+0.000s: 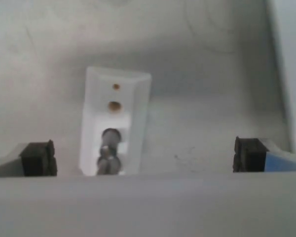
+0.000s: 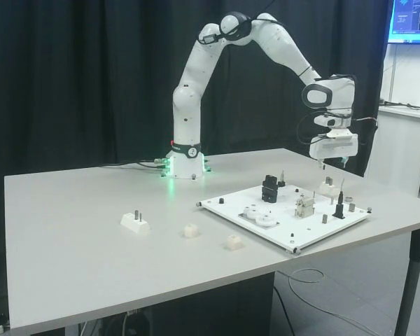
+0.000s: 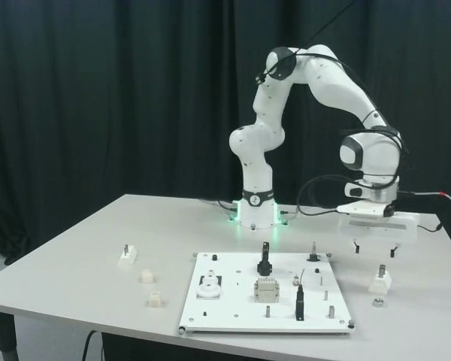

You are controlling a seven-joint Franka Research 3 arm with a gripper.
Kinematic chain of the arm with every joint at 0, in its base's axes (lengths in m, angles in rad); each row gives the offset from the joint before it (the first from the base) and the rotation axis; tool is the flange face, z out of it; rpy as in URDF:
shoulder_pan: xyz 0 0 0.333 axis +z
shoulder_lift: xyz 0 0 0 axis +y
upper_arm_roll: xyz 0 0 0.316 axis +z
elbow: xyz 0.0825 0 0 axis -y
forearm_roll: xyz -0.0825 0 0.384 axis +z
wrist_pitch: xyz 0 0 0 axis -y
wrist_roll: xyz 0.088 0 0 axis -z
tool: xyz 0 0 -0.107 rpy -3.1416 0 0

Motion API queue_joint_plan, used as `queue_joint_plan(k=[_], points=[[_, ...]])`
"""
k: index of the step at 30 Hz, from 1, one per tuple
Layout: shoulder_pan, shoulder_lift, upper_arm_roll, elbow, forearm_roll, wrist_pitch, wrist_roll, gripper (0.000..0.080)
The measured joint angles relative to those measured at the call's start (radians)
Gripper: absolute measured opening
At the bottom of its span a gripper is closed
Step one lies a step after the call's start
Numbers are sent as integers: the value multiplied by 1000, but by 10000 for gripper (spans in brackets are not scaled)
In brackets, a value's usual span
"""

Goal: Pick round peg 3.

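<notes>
The gripper [image 1: 143, 157] is hanging with fingers spread wide and empty. Directly beneath it, off-centre towards one fingertip, round peg 3 [image 1: 110, 148] is standing upright in its white holder block [image 1: 133, 98] on the grey table [image 3: 428, 316], beside the white board [image 3: 233, 308].

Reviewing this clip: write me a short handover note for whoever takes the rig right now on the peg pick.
Pincer: open, holding nothing, hanging above the table beyond the white board, over the peg holder.
Round peg: standing upright in the white holder block, which sits on the grey table beside the board. In the wrist view the block lies between the two fingertips but nearer one of them.
Done: the arm is positioned over the block.
Left: centre on the peg, descend, close on it, lift it out.
</notes>
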Motion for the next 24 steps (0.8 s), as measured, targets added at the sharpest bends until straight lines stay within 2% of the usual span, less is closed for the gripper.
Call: queue_joint_plan(k=[11, 24], points=[[22, 87, 0, 60, 2, -3, 31, 800], [19, 130, -3, 65, 21, -4, 27, 800]])
